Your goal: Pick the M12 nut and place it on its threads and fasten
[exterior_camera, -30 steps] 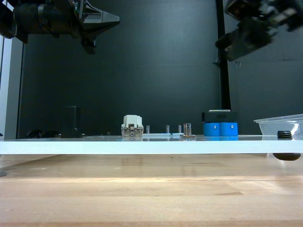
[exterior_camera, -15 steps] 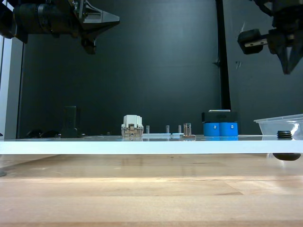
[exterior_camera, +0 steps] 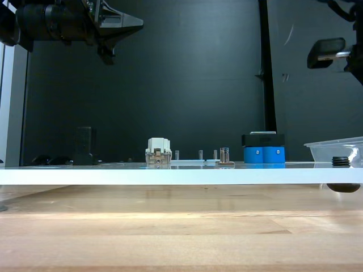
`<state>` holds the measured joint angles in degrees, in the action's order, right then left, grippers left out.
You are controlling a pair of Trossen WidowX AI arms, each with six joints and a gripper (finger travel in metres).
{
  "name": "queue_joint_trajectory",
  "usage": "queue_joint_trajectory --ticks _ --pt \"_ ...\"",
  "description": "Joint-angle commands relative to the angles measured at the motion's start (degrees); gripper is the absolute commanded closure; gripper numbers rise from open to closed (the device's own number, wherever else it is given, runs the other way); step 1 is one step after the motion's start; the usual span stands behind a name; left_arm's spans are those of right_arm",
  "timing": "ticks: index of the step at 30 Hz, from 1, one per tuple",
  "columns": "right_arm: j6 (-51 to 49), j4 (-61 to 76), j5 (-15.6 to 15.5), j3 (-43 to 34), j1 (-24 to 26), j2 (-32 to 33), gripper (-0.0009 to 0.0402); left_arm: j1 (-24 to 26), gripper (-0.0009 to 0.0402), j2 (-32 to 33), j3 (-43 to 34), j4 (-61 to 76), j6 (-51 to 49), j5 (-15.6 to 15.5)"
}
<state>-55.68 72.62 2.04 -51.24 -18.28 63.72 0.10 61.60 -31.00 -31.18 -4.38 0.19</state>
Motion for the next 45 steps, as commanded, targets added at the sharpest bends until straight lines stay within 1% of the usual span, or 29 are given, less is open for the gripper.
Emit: queue_joint_trajectory --ticks 1,3,5,7,10,13,24,27,29,34,40,45 --pt "-1.84 -1.16 -0.07 1.2 -0.52 0.7 0.0306 0.0 0.0393 0.0 0.0 0.0 0.02 0.0" --pt "-6.86 -1.92 -0.04 2.29 -0.61 0.94 0.0284 -0.02 0.0393 0.0 -0.02 0.0 0.0 0.0" --pt "-14.88 -2.82 -0.04 3.67 -0.96 1.03 0.0262 -0.02 0.0393 0.0 -0.02 0.0 0.0 0.0" --pt "-20.61 -4.22 0.09 4.92 -1.16 1.2 0.0242 0.0 0.0393 0.0 0.0 0.0 0.0 0.0" --pt "-26.05 -6.21 0.17 6.54 -1.22 1.33 0.0219 -0.02 0.0393 0.0 0.0 0.0 0.0 0.0" --pt "-30.6 -8.48 0.15 8.24 -1.22 1.68 0.0209 -0.02 0.0393 0.0 -0.02 0.0 0.02 0.0" --pt "-30.69 -15.56 -0.83 13.97 -1.22 3.56 0.0209 0.0 0.0393 0.0 -0.02 0.0 0.0 0.02" --pt "-29.38 -17.53 -2.29 15.21 -1.2 3.58 0.0208 0.0 0.0393 0.0 0.0 0.0 0.02 0.02" --pt "-28.72 -18.45 -2.64 15.93 -1.2 3.58 0.0208 -0.02 0.0393 0.0 -0.02 0.0 0.02 0.0" --pt "-28.81 -20.65 -2.67 17.14 -1.2 3.58 0.0208 -0.02 0.0393 0.0 0.0 0.0 0.0 0.0" --pt "-28.81 -22.08 -2.64 17.53 -1.18 6.16 0.0209 0.0 0.0393 0.0 0.0 0.0 0.0 0.0" --pt "-28.81 -23.37 -2.67 18.18 -1.16 6.21 0.0209 -0.02 0.0393 0.0 -0.02 0.0 0.02 0.0"
